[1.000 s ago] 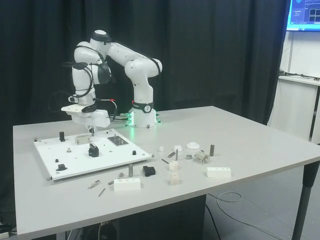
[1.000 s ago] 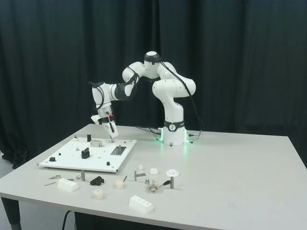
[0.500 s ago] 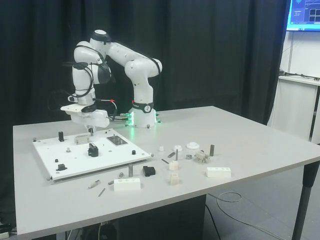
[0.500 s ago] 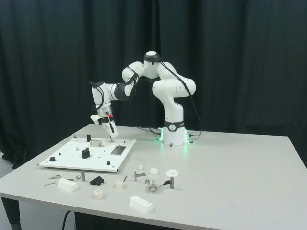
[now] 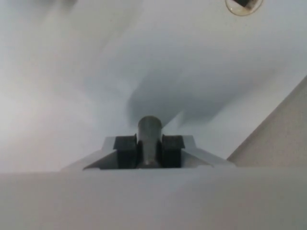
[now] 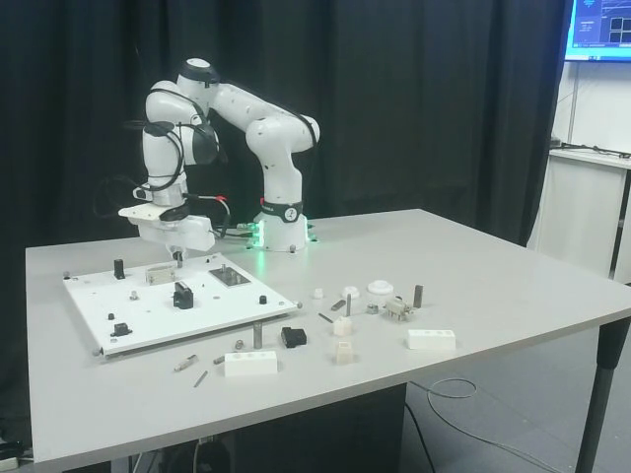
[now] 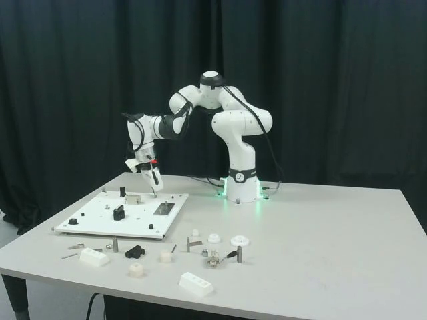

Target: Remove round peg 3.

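In the wrist view a grey round peg [image 5: 149, 138] stands clamped between my black finger pads [image 5: 125, 150], hanging above the white board [image 5: 72, 72]. My gripper [image 6: 177, 254] is shut on that peg over the board's far edge [image 6: 187, 264], close to the arm's base. The second room view shows the gripper [image 7: 156, 188] pointing down just above the white board [image 7: 100, 223], with the peg's tip barely visible under the fingers.
Black fixtures [image 6: 183, 295] and a grey metal block [image 6: 161, 275] sit on the board. Loose white blocks [image 6: 250, 364], gears [image 6: 381, 288], grey pegs [image 6: 418, 294] and a black piece [image 6: 293, 336] lie in front of the board. A hole [image 5: 243, 5] shows in the board.
The gripper has risen slightly above the board with the peg held in it.
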